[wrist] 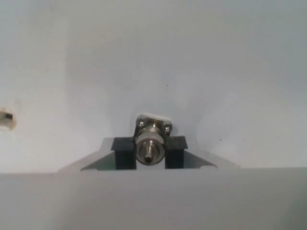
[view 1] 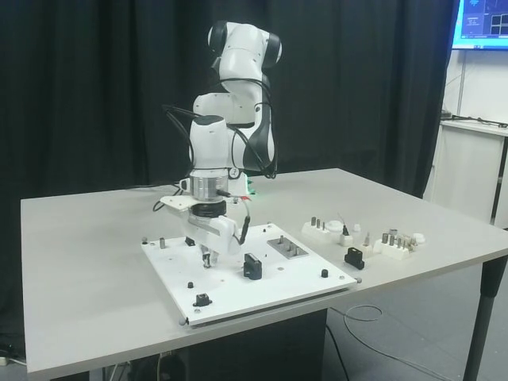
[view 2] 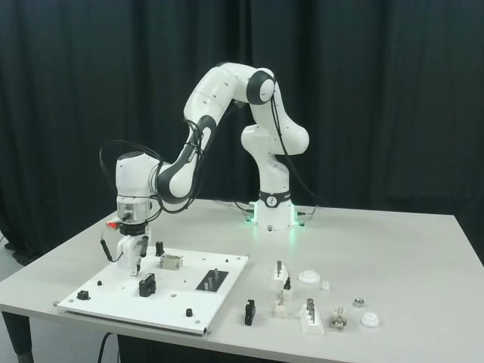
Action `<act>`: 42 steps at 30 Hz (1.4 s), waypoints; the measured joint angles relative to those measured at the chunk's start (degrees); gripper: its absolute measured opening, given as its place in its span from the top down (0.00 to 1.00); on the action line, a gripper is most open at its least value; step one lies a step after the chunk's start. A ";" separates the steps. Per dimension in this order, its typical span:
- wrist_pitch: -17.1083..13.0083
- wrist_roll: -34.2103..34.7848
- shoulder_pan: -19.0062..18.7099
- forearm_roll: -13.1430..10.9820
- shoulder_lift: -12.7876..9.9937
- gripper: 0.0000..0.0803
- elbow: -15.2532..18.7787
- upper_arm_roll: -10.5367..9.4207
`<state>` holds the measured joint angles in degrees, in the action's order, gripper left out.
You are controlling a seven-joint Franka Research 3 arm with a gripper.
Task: Insert BNC.
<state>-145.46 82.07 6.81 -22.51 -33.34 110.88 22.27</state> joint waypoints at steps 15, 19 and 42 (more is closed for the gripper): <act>-0.06 3.60 -0.14 0.13 0.00 0.84 0.02 0.09; -0.06 4.17 -0.14 0.13 0.00 0.84 0.03 0.09; -0.05 3.47 -0.70 0.61 -0.18 0.06 -0.90 0.21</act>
<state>-145.52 85.54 6.11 -21.89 -33.52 109.98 22.48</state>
